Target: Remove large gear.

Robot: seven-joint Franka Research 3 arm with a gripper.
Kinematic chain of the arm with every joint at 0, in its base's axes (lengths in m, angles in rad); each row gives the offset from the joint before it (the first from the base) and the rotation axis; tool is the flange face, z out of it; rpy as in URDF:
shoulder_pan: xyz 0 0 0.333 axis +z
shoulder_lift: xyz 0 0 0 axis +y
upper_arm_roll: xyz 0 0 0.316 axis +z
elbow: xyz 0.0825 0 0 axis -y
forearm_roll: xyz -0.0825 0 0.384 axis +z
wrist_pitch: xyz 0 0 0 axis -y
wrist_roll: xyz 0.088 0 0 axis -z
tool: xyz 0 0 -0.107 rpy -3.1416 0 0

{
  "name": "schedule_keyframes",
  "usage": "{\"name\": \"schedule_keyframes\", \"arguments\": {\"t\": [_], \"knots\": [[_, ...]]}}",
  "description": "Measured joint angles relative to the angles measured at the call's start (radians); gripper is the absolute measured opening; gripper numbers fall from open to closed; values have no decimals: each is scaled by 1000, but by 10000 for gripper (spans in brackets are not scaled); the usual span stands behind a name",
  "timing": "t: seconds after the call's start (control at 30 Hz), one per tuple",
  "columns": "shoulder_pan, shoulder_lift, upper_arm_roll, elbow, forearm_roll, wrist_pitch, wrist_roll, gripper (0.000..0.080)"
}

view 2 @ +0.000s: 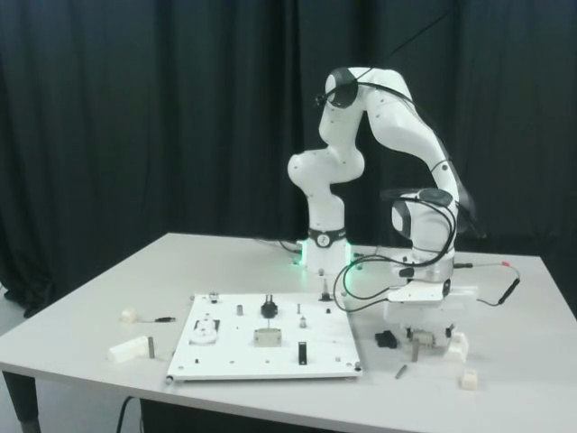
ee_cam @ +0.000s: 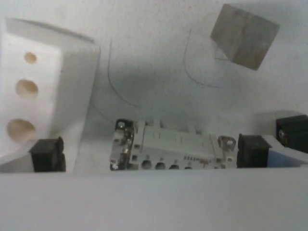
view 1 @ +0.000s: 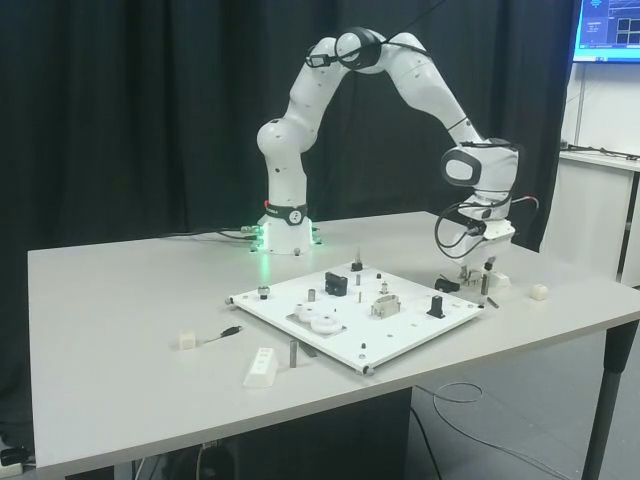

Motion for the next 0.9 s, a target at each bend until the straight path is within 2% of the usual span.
{"name": "schedule_keyframes", "arguments": {"t": [0.17, 0.57, 0.9], "knots": [[0, -16, -4, 1, 0, -14, 0, 798], [0, -54, -16, 1, 0, -57, 0, 800], [0, -70, -26, 1, 0, -72, 0, 800]]}}
